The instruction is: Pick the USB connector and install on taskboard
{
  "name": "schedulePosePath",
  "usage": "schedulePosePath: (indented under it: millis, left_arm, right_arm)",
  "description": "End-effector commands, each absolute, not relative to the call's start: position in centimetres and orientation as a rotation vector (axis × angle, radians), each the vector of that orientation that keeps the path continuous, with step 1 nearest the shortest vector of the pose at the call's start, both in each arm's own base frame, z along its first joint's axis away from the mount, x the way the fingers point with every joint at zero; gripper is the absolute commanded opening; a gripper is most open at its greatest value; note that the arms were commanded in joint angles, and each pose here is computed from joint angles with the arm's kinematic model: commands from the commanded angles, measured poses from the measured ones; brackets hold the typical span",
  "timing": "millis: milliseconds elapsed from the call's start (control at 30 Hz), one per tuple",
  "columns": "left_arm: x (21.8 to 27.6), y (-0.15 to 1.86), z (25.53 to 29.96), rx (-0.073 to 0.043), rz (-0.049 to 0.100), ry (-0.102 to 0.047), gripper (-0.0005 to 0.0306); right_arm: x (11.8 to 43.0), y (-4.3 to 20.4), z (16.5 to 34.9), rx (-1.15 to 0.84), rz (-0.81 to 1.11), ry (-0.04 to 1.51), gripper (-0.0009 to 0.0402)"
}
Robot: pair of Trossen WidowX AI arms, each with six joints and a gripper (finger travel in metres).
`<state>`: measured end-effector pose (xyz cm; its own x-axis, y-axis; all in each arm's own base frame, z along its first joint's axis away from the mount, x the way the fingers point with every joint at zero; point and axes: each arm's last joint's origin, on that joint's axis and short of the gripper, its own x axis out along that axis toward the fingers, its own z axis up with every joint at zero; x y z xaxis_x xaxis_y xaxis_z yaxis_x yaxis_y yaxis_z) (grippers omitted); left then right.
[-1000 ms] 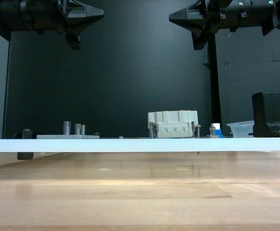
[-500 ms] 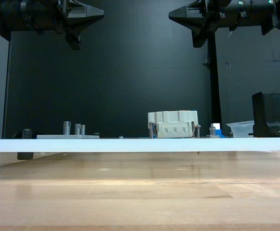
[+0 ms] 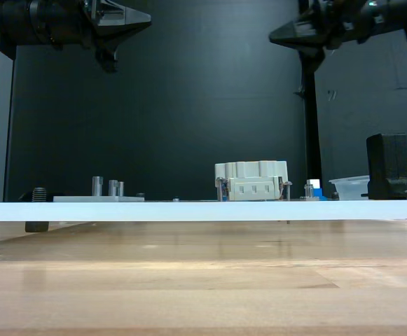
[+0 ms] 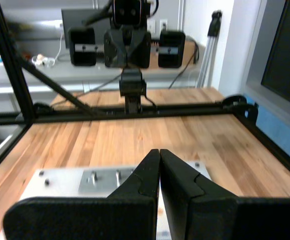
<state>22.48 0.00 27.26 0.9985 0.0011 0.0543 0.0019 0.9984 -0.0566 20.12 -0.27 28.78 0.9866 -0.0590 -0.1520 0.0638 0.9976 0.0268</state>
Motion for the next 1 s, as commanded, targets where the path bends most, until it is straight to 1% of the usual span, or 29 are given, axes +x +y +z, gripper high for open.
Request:
schedulePosePath:
  millis: [33,333,567,767,1000]
  left_arm:
    - [22.48,0.01,27.26,-0.056,0.0,-0.054,0.0]
    - [22.48,0.01,27.25,-0.056,0.0,-0.054,0.0]
    - [22.48,0.01,27.25,-0.056,0.0,-0.054,0.0]
    - [22.48,0.0,27.26,-0.056,-0.001,-0.054,0.0]
    - [22.48,0.0,27.25,-0.056,-0.001,-0.054,0.0]
  right_arm:
    - [19.0,-0.3,29.1,0.039,-0.063,0.197,0.0]
    - [17.0,-0.3,31.4,-0.036,-0.059,0.475,0.0]
    - [15.2,-0.3,32.5,-0.073,-0.044,0.67,0.0]
    - [13.7,-0.3,32.8,-0.076,-0.038,0.811,0.0]
    - [12.4,-0.2,32.1,-0.082,-0.031,0.971,0.0]
